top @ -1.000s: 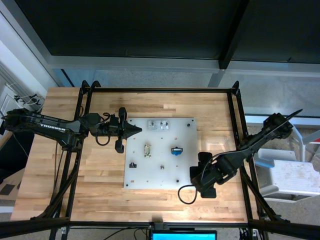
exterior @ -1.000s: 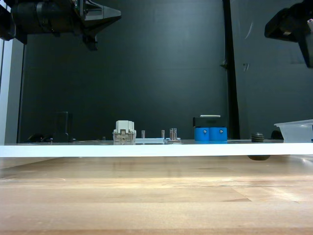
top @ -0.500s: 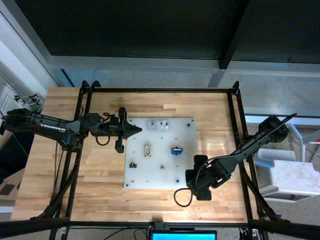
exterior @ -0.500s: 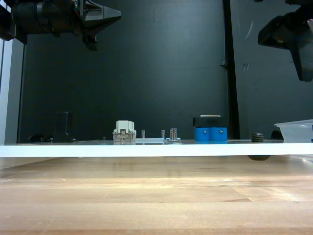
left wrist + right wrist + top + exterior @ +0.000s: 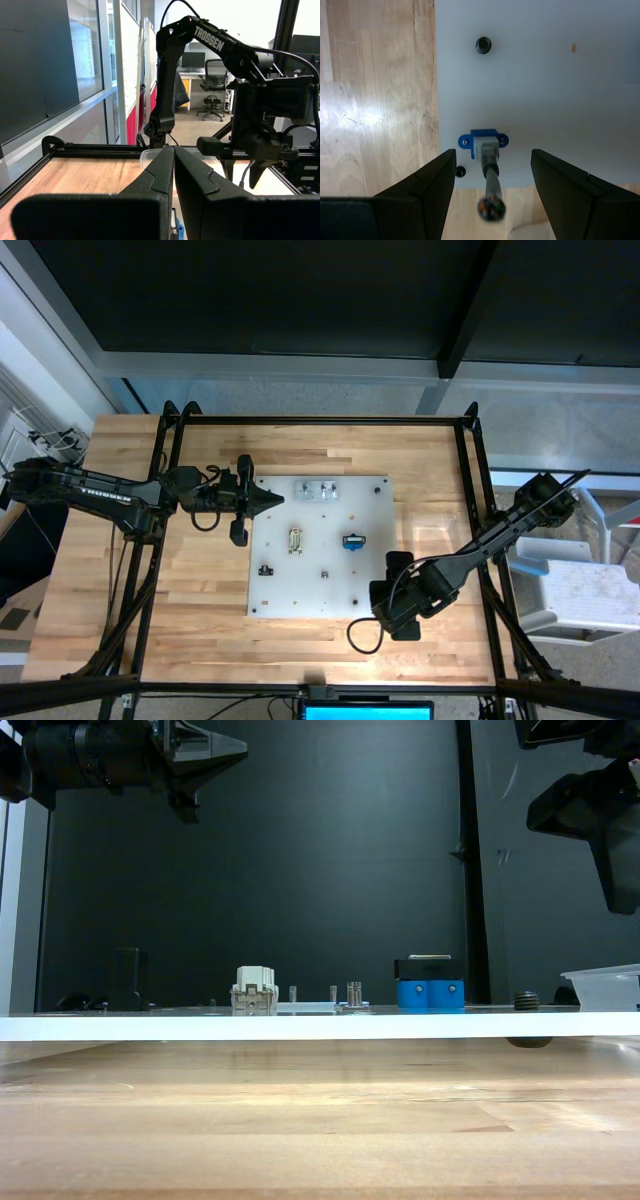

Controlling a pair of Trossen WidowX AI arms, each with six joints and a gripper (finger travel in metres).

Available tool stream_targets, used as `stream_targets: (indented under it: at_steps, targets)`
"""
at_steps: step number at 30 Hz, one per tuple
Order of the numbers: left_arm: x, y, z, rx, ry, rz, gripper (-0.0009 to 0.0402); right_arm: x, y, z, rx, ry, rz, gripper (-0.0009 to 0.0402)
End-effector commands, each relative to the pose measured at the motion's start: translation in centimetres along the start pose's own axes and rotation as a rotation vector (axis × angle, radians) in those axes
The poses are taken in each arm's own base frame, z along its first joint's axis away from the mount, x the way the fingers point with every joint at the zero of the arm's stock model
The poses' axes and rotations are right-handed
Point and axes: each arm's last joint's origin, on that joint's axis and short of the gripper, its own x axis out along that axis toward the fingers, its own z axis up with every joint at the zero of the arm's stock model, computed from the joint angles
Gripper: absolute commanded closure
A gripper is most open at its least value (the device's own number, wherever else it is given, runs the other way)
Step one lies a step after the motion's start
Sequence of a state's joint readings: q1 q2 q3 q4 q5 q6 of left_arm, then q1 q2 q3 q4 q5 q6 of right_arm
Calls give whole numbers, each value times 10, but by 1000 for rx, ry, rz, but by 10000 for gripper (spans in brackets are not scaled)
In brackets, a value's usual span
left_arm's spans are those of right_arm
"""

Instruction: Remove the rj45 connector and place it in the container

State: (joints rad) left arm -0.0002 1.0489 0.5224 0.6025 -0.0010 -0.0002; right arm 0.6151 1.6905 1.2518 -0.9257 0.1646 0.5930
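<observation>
The rj45 connector (image 5: 488,150) sits plugged in its blue mount on the white board (image 5: 560,100), a short cable stub pointing toward the camera. It also shows in the high view (image 5: 353,540) and the low view (image 5: 422,966). My right gripper (image 5: 492,151) is open, high above the board's near right part (image 5: 398,568), its fingers framing the connector without touching it. It hangs well above the board in the low view (image 5: 612,860). The container (image 5: 432,530) lies right of the board (image 5: 606,986). My left gripper (image 5: 270,499) is shut on nothing, raised at the board's left edge (image 5: 173,152).
The board (image 5: 300,590) also carries a white connector block (image 5: 296,542), a metal fitting (image 5: 318,490) and small black screws (image 5: 352,601). Black frame rails (image 5: 478,500) run along the table's sides. A loop of cable (image 5: 365,635) hangs from the right wrist.
The right arm moved left toward the board, carrying its open gripper further over the near right corner. The left arm did not move.
</observation>
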Motion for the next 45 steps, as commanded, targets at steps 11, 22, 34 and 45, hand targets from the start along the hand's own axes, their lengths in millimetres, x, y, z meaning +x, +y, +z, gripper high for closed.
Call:
stream_targets:
  at_steps: [11,22,34,45]
  targets:
    - [0,0,0,0,0,0,392,7,-2,-6,-19,-6,-1,185]
    - [0,0,0,0,0,0,392,10,-3,-7,-25,-19,-20,185]
    - [0,0,0,0,0,0,392,14,-4,-9,-24,-19,-17,229]
    - [0,0,0,0,0,0,392,14,-4,-10,-25,-13,-15,316]
